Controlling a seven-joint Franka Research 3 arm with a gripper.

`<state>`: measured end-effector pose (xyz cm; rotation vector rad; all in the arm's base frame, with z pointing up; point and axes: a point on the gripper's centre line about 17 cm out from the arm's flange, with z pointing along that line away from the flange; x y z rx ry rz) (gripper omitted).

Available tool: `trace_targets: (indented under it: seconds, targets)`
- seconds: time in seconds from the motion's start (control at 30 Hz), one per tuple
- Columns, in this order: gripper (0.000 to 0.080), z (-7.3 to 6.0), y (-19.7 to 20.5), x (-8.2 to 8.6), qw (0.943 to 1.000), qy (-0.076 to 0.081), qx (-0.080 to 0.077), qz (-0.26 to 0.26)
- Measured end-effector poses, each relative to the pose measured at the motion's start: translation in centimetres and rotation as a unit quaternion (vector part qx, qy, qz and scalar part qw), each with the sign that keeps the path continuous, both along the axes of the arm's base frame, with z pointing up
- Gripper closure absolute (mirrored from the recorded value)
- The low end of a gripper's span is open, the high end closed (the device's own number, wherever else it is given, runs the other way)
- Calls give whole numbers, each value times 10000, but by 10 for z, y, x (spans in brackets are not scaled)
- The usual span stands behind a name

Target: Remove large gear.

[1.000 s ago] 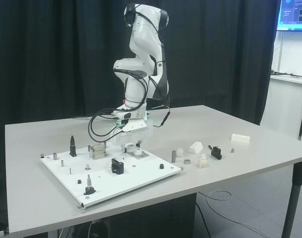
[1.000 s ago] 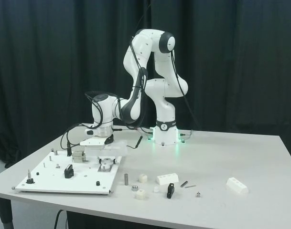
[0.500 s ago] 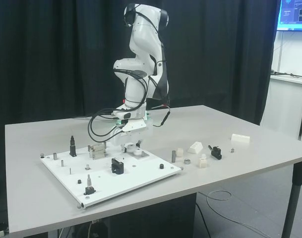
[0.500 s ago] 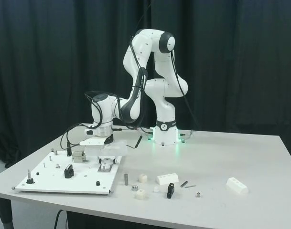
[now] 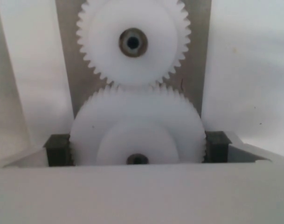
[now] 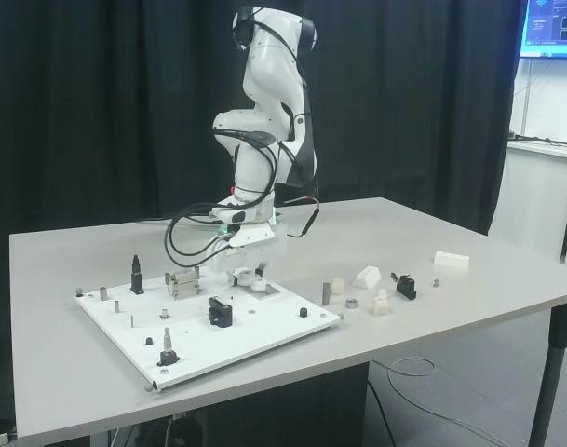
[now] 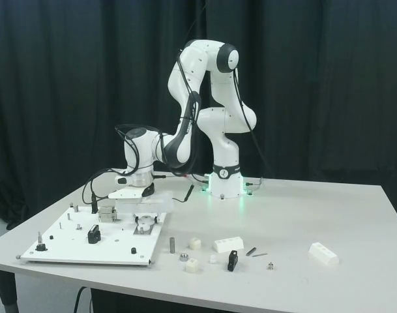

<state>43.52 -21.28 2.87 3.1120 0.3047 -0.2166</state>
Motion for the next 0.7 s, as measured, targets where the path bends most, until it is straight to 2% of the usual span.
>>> trace_targets:
  seconds: [0.7]
  targets:
    - [206, 2, 0, 0, 10000, 5, 12, -15]
